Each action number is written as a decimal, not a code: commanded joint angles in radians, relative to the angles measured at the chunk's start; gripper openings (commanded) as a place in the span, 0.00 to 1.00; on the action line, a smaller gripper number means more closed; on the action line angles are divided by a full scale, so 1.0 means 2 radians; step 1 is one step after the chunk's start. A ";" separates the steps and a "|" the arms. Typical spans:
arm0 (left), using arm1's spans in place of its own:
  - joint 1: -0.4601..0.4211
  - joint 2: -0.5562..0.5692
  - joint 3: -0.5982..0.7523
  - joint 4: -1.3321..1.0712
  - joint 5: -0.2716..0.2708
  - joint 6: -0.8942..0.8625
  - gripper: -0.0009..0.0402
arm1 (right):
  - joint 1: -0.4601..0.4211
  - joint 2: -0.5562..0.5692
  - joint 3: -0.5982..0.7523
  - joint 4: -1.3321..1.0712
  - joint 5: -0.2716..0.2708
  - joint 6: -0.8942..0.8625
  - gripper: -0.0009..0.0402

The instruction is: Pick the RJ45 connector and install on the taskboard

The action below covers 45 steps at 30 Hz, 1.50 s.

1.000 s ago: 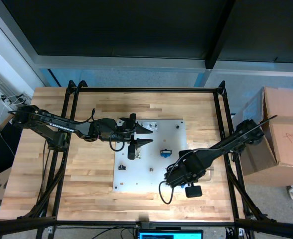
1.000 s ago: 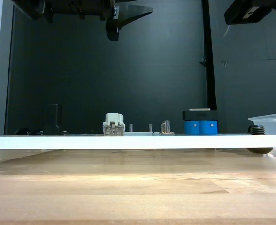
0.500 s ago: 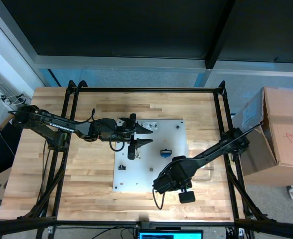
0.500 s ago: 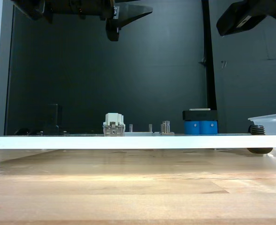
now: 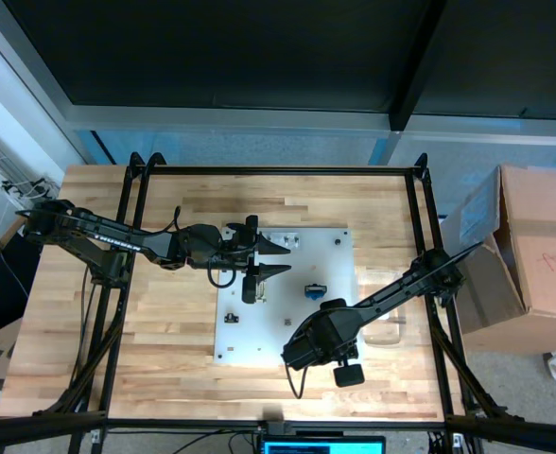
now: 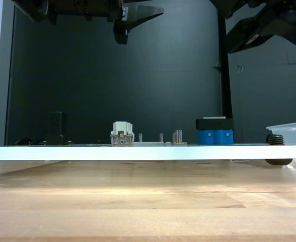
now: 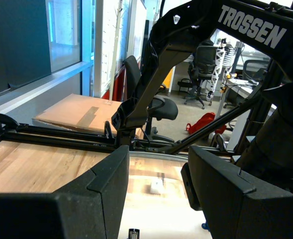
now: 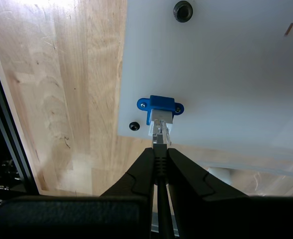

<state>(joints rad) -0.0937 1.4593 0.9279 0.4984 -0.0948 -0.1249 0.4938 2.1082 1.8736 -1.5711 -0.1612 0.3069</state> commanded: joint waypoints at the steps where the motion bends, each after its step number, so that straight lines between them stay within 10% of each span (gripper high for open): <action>1: 0.000 0.000 0.000 0.000 0.000 0.000 0.41 | -0.001 0.004 -0.001 -0.008 0.001 -0.001 0.02; 45: 0.000 0.000 0.000 0.000 0.000 0.000 0.41 | 0.005 -0.007 -0.032 0.006 0.001 0.010 0.02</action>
<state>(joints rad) -0.0937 1.4593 0.9279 0.4984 -0.0944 -0.1249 0.5026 2.0941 1.8084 -1.5642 -0.1596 0.3271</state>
